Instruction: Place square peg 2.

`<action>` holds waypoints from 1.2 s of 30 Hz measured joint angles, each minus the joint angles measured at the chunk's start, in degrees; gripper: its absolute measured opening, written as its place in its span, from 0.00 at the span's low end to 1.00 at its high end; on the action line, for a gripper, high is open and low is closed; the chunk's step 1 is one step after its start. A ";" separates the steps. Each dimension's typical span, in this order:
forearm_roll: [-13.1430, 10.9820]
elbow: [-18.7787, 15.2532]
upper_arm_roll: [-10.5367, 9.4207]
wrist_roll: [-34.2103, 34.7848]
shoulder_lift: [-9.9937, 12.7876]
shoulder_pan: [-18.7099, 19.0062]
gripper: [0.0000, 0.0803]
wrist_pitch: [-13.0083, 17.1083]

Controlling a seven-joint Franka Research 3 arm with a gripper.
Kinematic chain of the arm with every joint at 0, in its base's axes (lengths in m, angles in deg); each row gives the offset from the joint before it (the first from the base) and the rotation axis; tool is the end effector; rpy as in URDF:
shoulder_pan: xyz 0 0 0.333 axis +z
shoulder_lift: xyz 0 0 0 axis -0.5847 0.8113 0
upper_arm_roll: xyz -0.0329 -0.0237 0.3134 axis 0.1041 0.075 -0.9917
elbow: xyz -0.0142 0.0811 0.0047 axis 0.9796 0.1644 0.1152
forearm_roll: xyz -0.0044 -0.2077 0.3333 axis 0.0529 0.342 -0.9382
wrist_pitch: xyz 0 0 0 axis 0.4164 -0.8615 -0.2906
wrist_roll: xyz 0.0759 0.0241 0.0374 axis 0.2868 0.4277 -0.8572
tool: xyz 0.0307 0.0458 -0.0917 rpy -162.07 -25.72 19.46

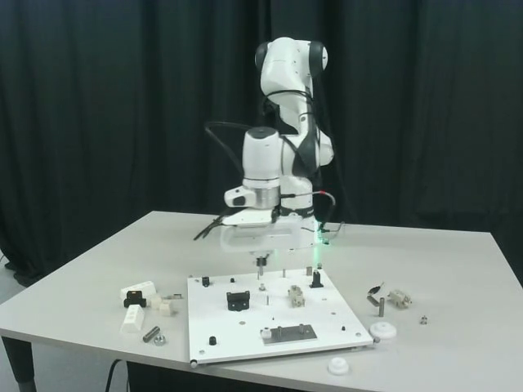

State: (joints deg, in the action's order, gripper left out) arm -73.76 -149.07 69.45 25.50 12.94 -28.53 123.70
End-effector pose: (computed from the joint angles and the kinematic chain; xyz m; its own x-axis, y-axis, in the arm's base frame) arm 0.5160 0.0155 0.2988 0.9404 -0.3397 0.0169 -0.3401 -0.9396 0.0377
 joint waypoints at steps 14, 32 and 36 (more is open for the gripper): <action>-0.01 0.80 -7.04 11.84 -1.35 3.97 0.09 -2.56; -0.06 3.12 -17.83 26.43 -0.42 6.36 0.09 -4.14; -0.04 4.23 -19.85 29.43 0.71 6.77 0.09 -4.09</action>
State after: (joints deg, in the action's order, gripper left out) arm -73.80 -144.84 49.59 54.93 13.65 -21.76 119.61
